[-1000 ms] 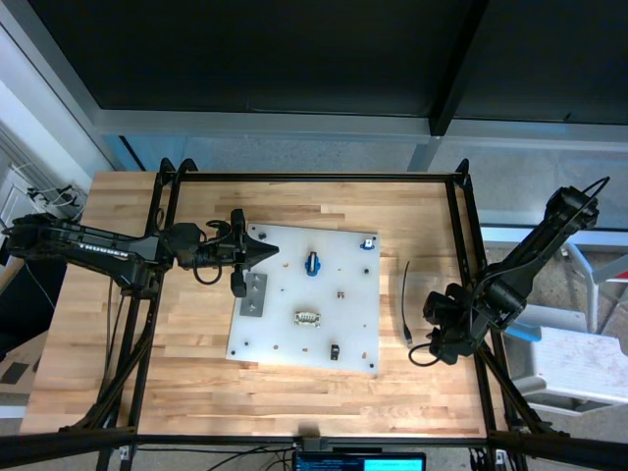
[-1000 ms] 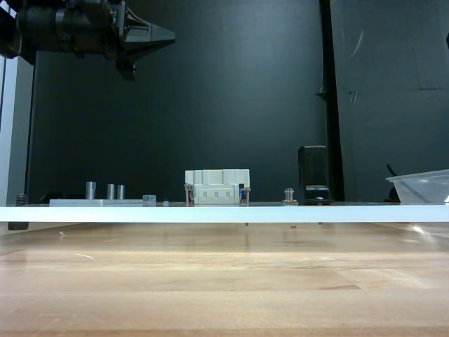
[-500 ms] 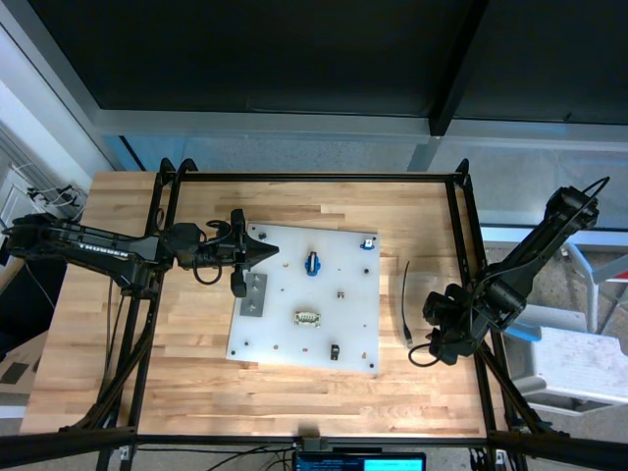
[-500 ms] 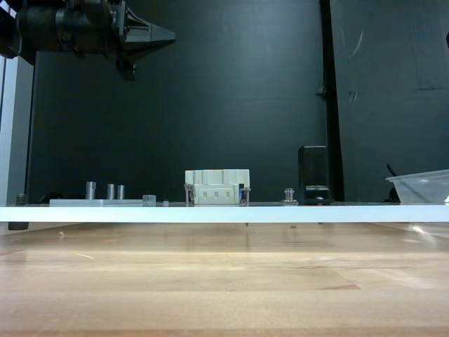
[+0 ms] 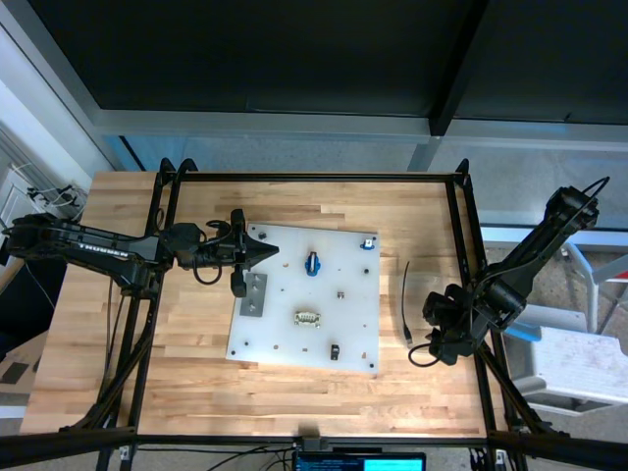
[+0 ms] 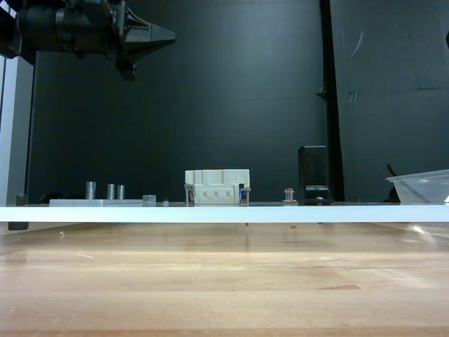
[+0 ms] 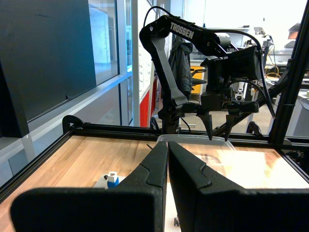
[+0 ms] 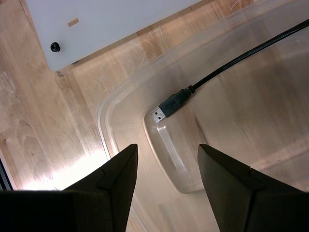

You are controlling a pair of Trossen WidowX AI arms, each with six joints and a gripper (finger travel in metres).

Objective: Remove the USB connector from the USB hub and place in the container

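Note:
The USB connector (image 8: 170, 105), a thin black cable with a small metal-tipped plug, lies inside the clear container (image 8: 126, 96), just below my open right gripper (image 8: 166, 151). From above, the cable (image 5: 405, 294) lies right of the white board, with my right gripper (image 5: 435, 329) hovering beside its near end. The USB hub (image 5: 335, 351), a tiny black block, stands at the board's near edge with nothing plugged in; it also shows as a black block (image 6: 313, 174) in the low view. My left gripper (image 5: 265, 252) is shut and empty, held high over the board's left edge.
The white board (image 5: 343, 255) carries a blue knob (image 5: 312, 263), a beige multi-pin socket (image 5: 308, 318) and a grey plate with pegs (image 5: 253, 294). A black frame (image 5: 469, 245) surrounds the table. The container's rim (image 6: 421, 184) shows at the low view's right.

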